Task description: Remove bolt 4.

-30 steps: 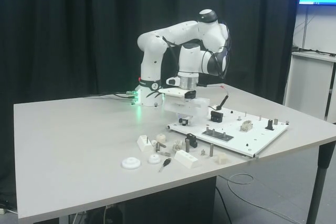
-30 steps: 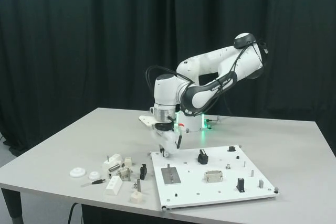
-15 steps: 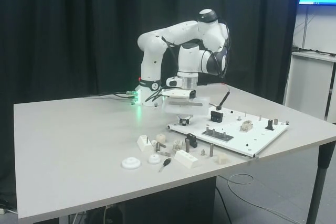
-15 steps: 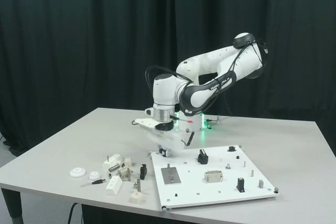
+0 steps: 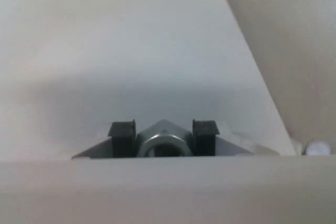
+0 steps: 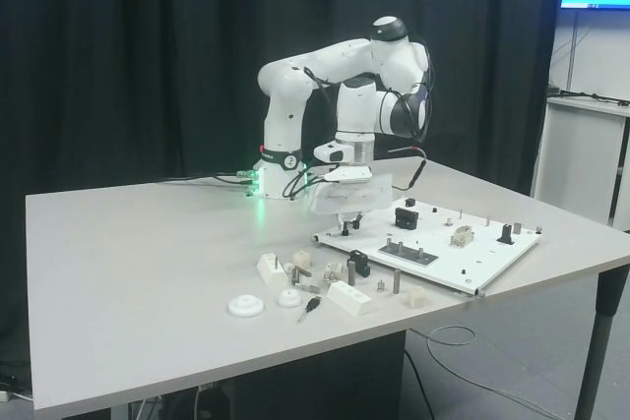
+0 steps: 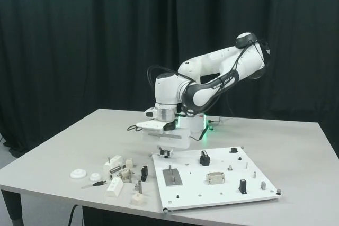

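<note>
Gripper (image 5: 163, 139) fingers are clamped on the grey bolt (image 5: 164, 142), directly above the white board's (image 7: 222, 191) corner.

Bolt (image 5: 164, 144) lower half cut off by end effector (image 5: 163, 139) body in wrist view.
</note>
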Controlling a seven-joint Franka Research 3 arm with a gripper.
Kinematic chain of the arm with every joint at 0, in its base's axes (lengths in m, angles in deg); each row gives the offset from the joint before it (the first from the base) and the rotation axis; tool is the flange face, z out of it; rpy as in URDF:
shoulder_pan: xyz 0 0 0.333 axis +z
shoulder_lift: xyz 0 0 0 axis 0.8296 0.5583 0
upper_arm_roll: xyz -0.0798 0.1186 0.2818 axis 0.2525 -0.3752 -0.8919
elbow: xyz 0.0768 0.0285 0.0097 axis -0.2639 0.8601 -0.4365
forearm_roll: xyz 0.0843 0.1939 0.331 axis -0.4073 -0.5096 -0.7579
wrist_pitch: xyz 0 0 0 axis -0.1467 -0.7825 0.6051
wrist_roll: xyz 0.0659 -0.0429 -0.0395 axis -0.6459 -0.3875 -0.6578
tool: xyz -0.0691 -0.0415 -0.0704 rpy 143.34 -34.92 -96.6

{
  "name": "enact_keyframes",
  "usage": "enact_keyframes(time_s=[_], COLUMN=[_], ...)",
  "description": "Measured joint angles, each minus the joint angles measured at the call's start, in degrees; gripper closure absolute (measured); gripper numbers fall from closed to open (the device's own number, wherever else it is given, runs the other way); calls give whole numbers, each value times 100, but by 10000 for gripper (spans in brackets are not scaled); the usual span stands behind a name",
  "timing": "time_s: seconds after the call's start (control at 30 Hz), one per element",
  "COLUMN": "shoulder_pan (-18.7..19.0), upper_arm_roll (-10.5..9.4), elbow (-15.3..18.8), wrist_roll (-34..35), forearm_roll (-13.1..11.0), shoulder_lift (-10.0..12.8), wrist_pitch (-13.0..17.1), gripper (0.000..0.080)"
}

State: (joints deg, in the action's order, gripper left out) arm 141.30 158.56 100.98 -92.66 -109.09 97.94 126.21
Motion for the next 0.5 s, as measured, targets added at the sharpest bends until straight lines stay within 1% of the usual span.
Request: enact_keyframes(time_s=[0.1, 0.33, 0.5], shoulder_pan=[0, 4, 4], upper_arm_roll=[26, 146, 228], elbow=[-8, -8, -8], wrist_roll=[-344, -643, -757], forearm_roll=[0, 16, 69], shoulder_lift=[-17, -24, -24], wrist_pitch=[-10, -125, -215], gripper=[574, 574, 574])
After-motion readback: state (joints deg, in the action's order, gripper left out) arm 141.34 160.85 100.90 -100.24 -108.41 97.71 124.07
